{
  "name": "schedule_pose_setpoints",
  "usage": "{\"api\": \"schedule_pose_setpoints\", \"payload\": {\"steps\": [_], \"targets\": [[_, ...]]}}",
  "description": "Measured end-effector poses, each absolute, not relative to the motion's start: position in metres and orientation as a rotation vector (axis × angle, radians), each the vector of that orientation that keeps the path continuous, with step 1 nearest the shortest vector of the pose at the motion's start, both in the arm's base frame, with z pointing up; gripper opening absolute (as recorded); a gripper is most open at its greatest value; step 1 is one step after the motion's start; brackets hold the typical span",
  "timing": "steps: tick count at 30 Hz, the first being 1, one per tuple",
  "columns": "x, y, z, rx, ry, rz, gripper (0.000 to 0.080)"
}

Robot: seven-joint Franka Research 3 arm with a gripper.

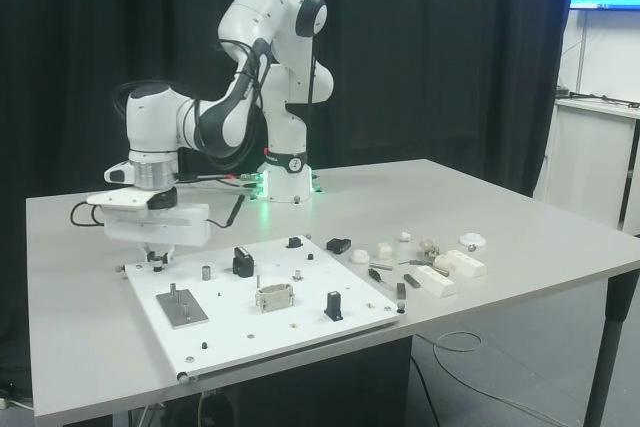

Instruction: Remove bolt 4.

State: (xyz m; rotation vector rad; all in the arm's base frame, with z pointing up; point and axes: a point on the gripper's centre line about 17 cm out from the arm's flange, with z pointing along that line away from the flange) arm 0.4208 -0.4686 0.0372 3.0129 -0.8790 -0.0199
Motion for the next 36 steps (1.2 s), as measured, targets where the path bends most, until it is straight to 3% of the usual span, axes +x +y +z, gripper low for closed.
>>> {"api": "schedule_pose_setpoints", "payload": {"steps": [36], "targets": [[0.4191,-0.4756,0.038,3.096,0.082,-0.074,0.0225]]}}
